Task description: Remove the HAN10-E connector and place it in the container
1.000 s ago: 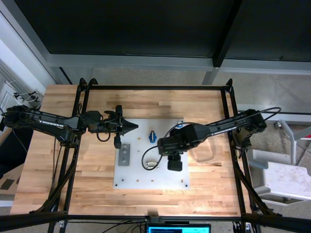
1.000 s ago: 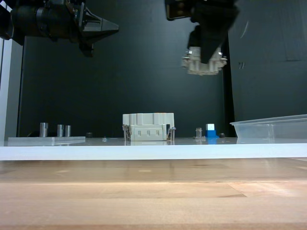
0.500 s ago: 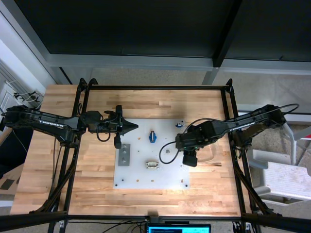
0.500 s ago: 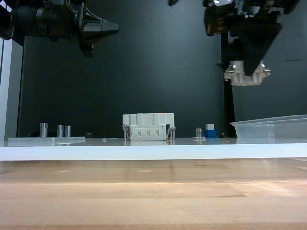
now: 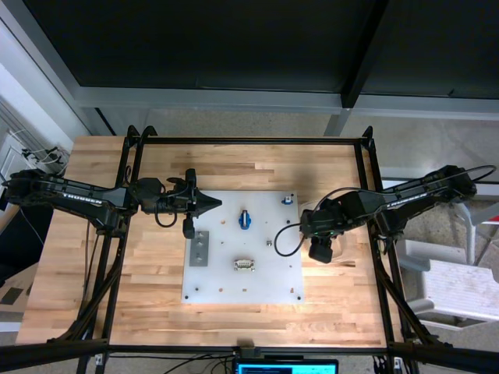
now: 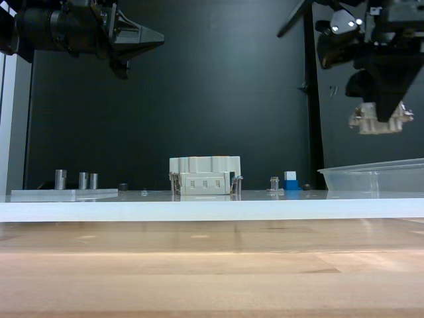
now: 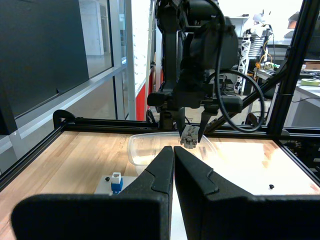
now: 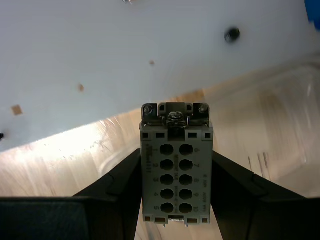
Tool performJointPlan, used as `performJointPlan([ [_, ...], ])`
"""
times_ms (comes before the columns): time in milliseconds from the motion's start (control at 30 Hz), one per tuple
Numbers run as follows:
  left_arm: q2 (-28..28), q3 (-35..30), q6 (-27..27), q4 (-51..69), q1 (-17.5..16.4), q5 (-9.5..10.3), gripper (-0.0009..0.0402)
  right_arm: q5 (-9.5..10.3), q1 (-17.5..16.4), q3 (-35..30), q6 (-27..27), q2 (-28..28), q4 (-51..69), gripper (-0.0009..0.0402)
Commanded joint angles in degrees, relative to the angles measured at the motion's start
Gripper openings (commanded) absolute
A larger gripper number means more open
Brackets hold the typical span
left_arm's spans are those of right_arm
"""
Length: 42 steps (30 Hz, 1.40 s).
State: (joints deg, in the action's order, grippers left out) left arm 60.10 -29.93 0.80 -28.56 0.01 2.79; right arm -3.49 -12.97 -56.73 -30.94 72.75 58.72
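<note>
We see the right gripper (image 6: 380, 114) clenched on the connector (image 8: 176, 165), fingers (image 8: 117, 187) pressing both its long sides, pin holes facing the wrist cam. In the low view it hangs upper right of the frame, above the clear container (image 6: 375, 175), not touching it. In the high view that gripper sits right of centre, just off the white board's (image 5: 273, 276) right edge. The left gripper (image 5: 212, 202), jaws closed w/ nothing between them, hovers left of centre over the board's upper-left corner. A grey housing (image 6: 204, 175), blue piece (image 5: 245, 219) & grey bar (image 5: 200, 249) sit on the board.
</note>
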Motion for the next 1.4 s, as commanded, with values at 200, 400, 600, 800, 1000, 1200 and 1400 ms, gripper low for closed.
performJointPlan([
  [200,0.0,-0.02,0.0,0.0,0.0,-0.02,0.0,-0.04,0.48,6.56,-2.32,-4.98,-0.42,0.0055],
  [400,0.0,-0.02,0.0,0.0,0.0,-0.02,0.0,-0.07,0.74,10.73,-3.37,-6.43,-2.95,0.0055],
  [600,0.0,-0.02,0.0,0.0,-0.02,-0.02,0.0,0.0,0.76,14.99,-3.85,-6.43,-7.98,0.0055],
  [800,0.0,-0.02,0.0,0.0,-0.02,-0.02,0.0,0.0,0.76,18.21,-4.63,-6.43,-10.69,0.0055],
  [1000,0.0,-0.02,0.0,0.0,-0.02,-0.02,0.0,0.0,0.79,19.91,-4.66,-6.21,-11.8,0.0055],
  [1200,0.0,-0.02,0.0,0.0,0.0,-0.02,0.0,0.0,0.79,21.77,-4.7,-6.12,-13.64,0.0055],
  [1400,0.0,-0.02,0.0,0.0,-0.02,0.0,0.0,0.0,0.79,21.9,-4.7,-5.68,-13.77,0.0055],
])
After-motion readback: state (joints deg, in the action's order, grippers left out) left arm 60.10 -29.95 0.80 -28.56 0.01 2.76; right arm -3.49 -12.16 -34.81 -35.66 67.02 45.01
